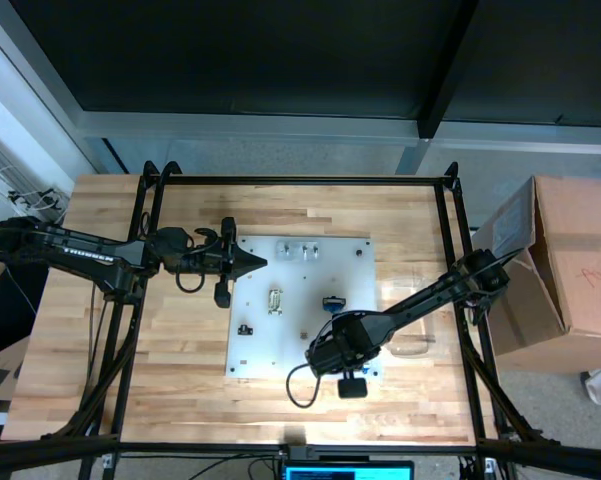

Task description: Pick the M12 nut and place it on its threads and fasten

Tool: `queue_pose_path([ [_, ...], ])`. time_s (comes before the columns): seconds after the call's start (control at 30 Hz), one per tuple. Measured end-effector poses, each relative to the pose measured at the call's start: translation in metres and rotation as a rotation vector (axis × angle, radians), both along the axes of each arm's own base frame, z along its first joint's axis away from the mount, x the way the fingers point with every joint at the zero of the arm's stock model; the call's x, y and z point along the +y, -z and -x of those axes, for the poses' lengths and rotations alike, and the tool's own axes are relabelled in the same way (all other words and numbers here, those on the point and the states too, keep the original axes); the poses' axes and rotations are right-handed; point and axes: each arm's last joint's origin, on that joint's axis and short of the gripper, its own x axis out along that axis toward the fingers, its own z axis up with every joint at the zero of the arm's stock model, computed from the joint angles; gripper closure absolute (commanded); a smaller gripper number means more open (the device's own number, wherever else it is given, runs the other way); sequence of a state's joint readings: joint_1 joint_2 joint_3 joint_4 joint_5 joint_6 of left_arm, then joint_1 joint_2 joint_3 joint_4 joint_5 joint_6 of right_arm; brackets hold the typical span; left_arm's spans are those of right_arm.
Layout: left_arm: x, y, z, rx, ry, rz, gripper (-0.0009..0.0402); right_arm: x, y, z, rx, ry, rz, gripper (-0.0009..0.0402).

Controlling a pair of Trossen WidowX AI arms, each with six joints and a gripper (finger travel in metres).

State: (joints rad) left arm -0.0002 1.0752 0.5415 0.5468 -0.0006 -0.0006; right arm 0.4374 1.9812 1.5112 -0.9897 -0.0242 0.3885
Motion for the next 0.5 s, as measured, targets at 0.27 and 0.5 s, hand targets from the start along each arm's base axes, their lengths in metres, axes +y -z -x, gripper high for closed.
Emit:
queue_pose_path([
  [0.27, 0.0, 0.0, 0.0, 0.0, 0.0, 0.0, 0.0393, -0.0019, 0.0014, -0.0015, -0.04, 0.053, 0.086, 0.0393],
  [0.5, 0.0, 0.0, 0.0, 0.0, 0.0, 0.0, 0.0393, 0.0017, 0.0055, -0.0044, -0.04, 0.047, 0.039, 0.0393],
])
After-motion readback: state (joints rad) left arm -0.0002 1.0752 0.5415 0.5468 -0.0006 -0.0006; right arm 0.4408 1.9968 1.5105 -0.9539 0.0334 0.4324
